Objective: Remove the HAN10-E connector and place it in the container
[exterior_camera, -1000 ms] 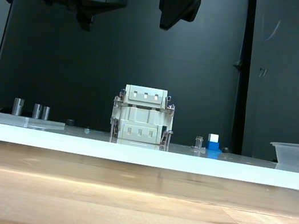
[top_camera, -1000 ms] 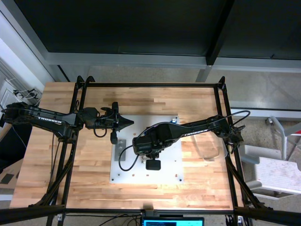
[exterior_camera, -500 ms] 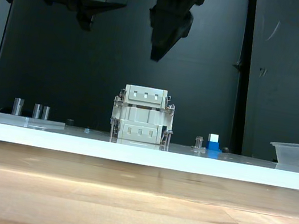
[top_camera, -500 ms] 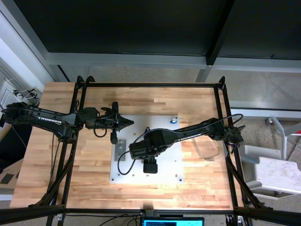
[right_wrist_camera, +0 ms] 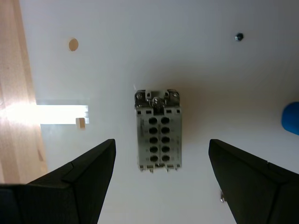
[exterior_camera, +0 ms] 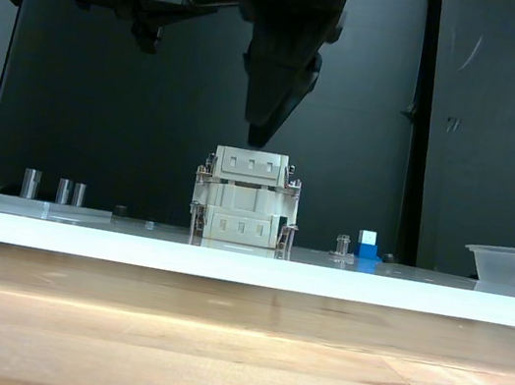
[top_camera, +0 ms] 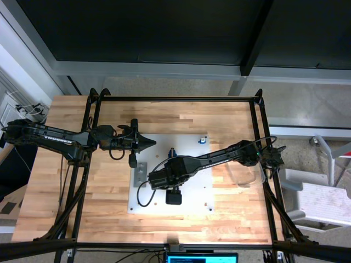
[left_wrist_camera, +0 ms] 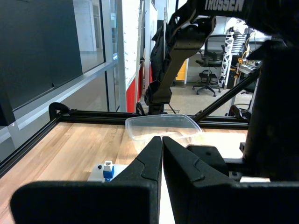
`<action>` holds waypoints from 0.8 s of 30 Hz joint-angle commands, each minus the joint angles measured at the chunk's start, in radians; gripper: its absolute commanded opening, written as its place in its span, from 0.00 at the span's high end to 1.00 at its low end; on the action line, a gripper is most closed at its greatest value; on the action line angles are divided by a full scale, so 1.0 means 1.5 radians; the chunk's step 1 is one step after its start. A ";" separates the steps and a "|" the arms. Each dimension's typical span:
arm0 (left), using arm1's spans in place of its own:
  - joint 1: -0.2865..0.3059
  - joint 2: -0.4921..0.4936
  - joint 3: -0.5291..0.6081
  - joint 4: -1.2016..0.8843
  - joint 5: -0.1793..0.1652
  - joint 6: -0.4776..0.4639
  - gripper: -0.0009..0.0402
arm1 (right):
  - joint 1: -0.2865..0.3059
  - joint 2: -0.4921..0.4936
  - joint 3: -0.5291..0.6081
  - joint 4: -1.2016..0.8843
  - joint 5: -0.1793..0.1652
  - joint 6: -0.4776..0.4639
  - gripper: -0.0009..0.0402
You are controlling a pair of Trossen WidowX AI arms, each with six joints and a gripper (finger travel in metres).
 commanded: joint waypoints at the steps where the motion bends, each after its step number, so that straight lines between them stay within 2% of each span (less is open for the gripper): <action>1: 0.000 0.000 0.000 0.001 0.000 0.000 0.98 | 0.001 0.010 0.001 0.004 0.000 -0.002 0.30; 24: 0.000 0.000 0.000 0.001 0.000 0.000 0.98 | 0.005 0.025 -0.036 0.042 0.000 -0.025 0.30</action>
